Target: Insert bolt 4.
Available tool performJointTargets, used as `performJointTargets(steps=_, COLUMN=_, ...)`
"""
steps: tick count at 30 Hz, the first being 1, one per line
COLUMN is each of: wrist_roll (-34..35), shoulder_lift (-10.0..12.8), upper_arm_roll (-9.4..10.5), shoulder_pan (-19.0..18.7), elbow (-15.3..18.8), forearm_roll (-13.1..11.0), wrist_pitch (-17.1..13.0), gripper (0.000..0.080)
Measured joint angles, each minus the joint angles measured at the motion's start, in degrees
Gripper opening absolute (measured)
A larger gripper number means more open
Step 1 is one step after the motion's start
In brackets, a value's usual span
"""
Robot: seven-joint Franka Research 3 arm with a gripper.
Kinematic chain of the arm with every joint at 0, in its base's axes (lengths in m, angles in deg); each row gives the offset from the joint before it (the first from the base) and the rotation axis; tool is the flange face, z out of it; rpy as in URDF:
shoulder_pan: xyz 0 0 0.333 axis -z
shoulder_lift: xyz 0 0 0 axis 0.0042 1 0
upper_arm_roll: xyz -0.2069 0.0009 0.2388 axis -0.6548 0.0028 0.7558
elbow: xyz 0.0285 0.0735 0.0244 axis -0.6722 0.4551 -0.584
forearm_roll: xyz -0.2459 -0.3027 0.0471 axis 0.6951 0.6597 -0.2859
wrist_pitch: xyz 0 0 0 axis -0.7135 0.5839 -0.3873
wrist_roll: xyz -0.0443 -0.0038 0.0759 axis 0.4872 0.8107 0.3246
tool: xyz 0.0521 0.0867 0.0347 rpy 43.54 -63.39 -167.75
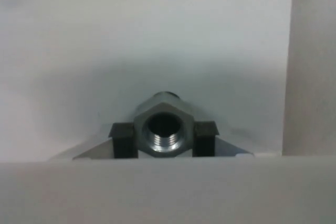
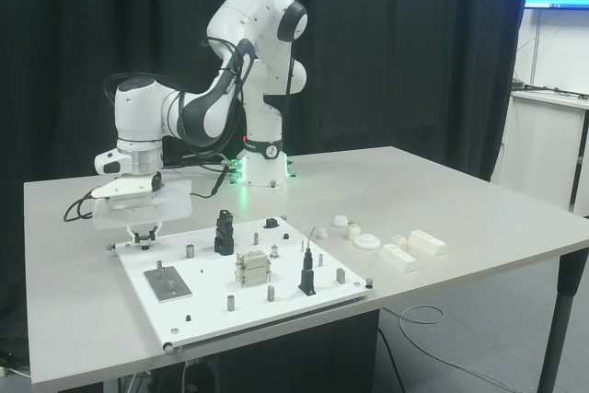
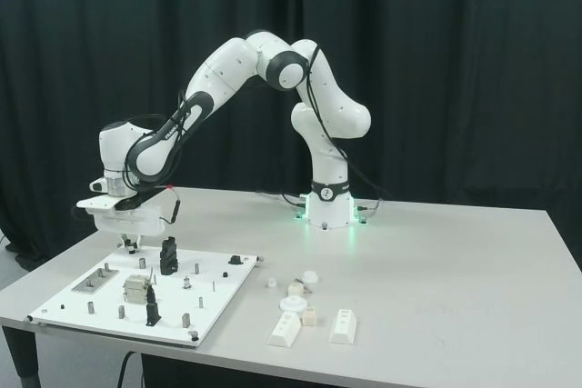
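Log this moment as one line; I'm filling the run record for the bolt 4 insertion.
task: insert bolt 4 | tool: shut on bolt | position: over white board far corner | bolt: not yet released

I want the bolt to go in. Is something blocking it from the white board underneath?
Nothing visible blocks it. In the wrist view the grey metal hex-headed bolt sits clamped in the end effector, with only bare white board behind it. The room views show the end effector low over the board's far corner.
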Motion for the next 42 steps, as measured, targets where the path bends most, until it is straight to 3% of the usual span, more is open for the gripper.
performJointTargets(steps=20, wrist_roll=14.1, shoulder_lift=0.0, upper_arm_roll=0.0, shoulder_pan=-0.1, elbow=-0.1, forearm_roll=0.0, wrist_pitch=0.4, gripper=0.0224)
performJointTargets(steps=42, wrist_roll=24.8, shoulder_lift=0.0, upper_arm_roll=0.0, shoulder_pan=-0.1, elbow=-0.2, forearm_roll=-0.4, wrist_pitch=0.7, gripper=0.0224)
